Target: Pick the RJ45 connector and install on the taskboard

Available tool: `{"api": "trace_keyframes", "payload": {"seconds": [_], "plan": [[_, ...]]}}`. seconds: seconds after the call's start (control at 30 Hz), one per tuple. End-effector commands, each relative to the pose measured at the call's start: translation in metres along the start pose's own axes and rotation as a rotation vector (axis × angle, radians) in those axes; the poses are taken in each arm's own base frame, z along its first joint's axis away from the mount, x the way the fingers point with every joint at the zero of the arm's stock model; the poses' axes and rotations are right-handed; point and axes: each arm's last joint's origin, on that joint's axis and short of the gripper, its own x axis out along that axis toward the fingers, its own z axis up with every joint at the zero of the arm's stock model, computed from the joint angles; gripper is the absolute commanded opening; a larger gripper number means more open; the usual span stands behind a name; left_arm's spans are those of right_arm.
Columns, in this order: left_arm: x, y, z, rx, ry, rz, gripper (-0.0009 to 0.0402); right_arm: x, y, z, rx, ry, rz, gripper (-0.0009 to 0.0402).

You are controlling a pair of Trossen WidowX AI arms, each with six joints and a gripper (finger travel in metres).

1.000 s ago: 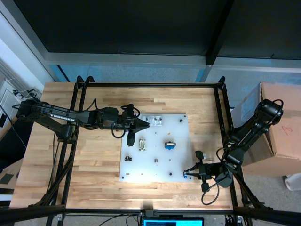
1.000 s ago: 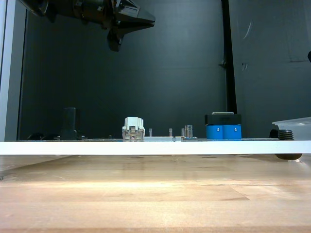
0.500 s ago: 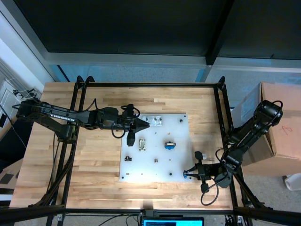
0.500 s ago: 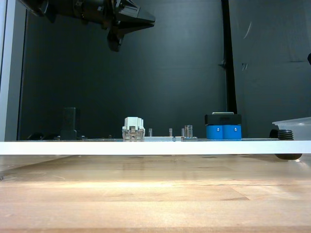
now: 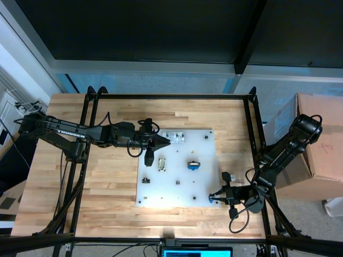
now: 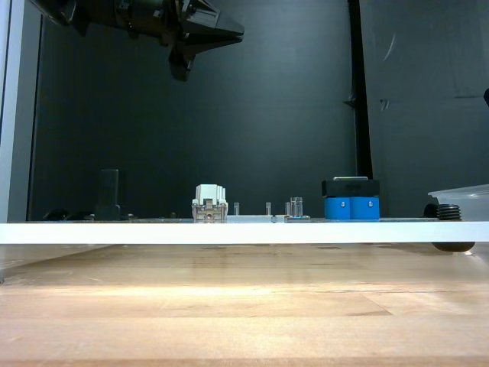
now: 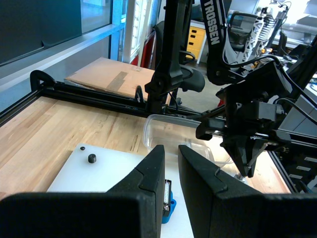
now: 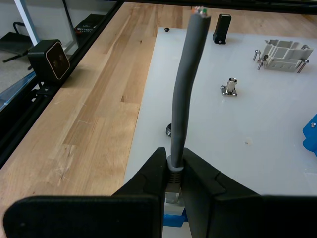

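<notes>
The RJ45 connector (image 8: 173,179), clear with a short grey cable (image 8: 184,84) standing up from it, is held in my right gripper (image 8: 173,184), which is shut on it. This gripper (image 5: 215,197) sits low at the near right edge of the white taskboard (image 5: 203,152). Directly under the connector is a blue seat (image 8: 173,218); the connector's tip meets it, and how deep it sits I cannot tell. My left gripper (image 5: 168,142) hovers high over the board's far left part (image 6: 238,32), shut with nothing between its fingers.
On the board stand a white housing (image 5: 161,164), a blue block (image 5: 193,165), a metal bracket (image 5: 176,137), a small round socket (image 8: 229,87) and a black post (image 8: 224,22). A clear tub (image 7: 173,134) and a cardboard box (image 5: 316,144) lie off to the right.
The right gripper has edged very slightly toward the near edge, still holding the connector. The left arm has not moved.
</notes>
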Motion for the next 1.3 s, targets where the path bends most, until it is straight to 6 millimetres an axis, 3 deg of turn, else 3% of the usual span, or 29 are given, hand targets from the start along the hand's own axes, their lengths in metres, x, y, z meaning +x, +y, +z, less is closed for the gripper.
{"api": "trace_keyframes", "payload": {"seconds": [0.03, 0.4, 0.93, 1.3], "plan": [[0.0, 0.0, 0.0, 0.0, 0.0, 0.0, 0.0035, -0.001, -0.004, -0.007, 0.0, 0.019, -0.01, 0.0], [0.0, 0.0, 0.0, 0.0, 0.0, 0.0, 0.0035, 0.002, -0.006, -0.019, -0.016, 0.071, 0.011, 0.0], [0.0, 0.0, 0.0, 0.0, 0.0, 0.0, 0.0035, 0.003, 0.001, -0.009, -0.009, 0.047, 0.024, 0.0002], [0.0, 0.0, 0.0, 0.0, 0.0, 0.0, 0.0035, 0.002, 0.005, 0.0, 0.014, 0.023, 0.035, 0.0056]]}}
